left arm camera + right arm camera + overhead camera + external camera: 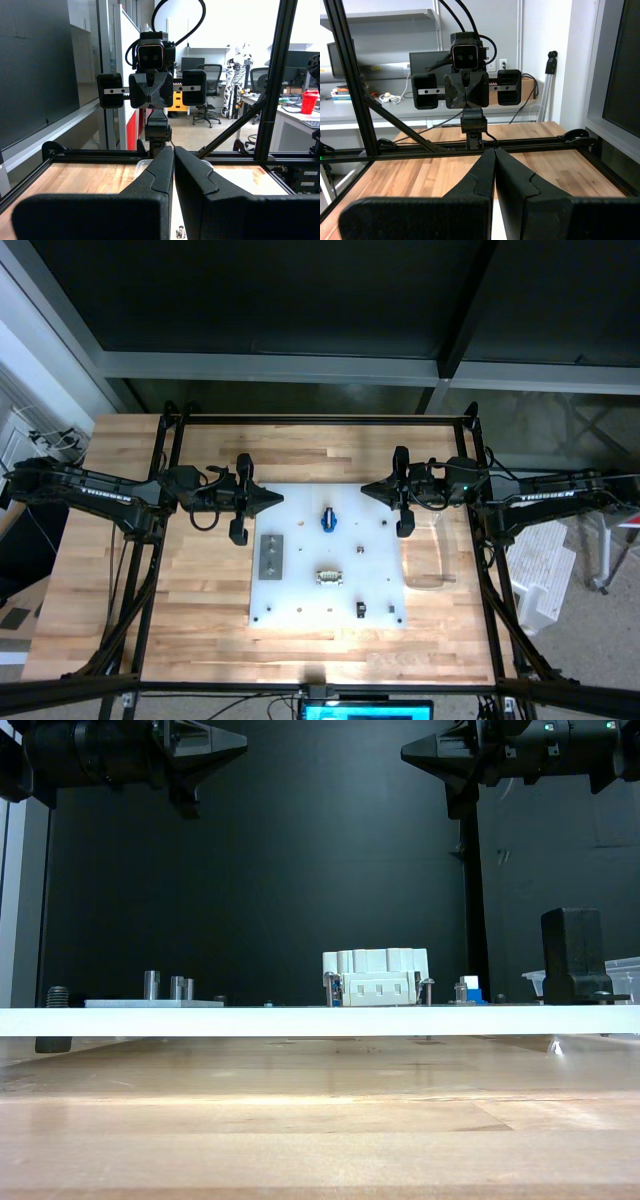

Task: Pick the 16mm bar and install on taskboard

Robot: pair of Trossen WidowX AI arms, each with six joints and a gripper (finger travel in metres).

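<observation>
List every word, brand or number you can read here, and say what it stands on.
"TROSSEN": on the left arm, high view.
"TROSSEN": on the right arm.
Screen at the near edge: too blurred to read.
No other text. Left tool and right tool, both shut, hover above the board's far edge; the 16mm bar's place cannot be told.

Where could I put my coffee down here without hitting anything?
Bare wood table left of the white board, and the strip along its near edge. The board is crowded: grey plate, blue part, connector; a clear bin borders its right. Both shut, the left gripper and right gripper hover over its far edge. 16mm bar: cannot tell where.
</observation>
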